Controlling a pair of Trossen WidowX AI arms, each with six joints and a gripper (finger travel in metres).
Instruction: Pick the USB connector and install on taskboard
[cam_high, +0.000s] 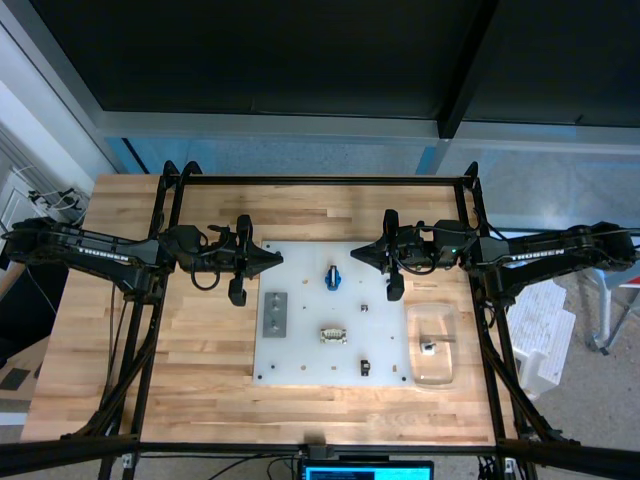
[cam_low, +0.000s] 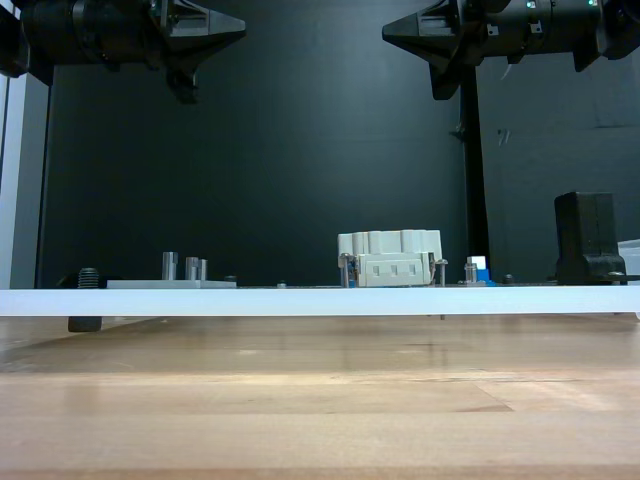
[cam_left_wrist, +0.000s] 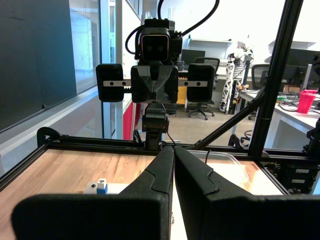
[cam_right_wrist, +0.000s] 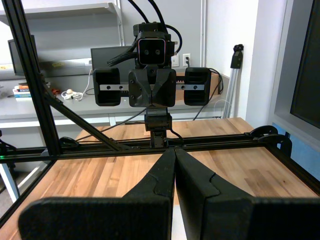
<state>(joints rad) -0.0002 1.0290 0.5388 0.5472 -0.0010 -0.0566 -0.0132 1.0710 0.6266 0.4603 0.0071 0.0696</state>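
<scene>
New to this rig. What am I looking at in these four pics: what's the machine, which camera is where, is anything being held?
The machine is two robot arms at the table's left and right edges, reaching inward. One picture looks down from above. One is level with the tabletop. The other two come from a camera on each arm, looking along its own gripper at the opposite arm.

The left gripper and the right gripper hover over the far part of the taskboard, fingers shut, holding nothing.

The taskboard is a white plate on the wooden table. It carries a grey block, a blue part, a silver socket and a small black fitting. To its right sits a clear tray with a small piece inside, likely the USB connector, not yet picked.
</scene>
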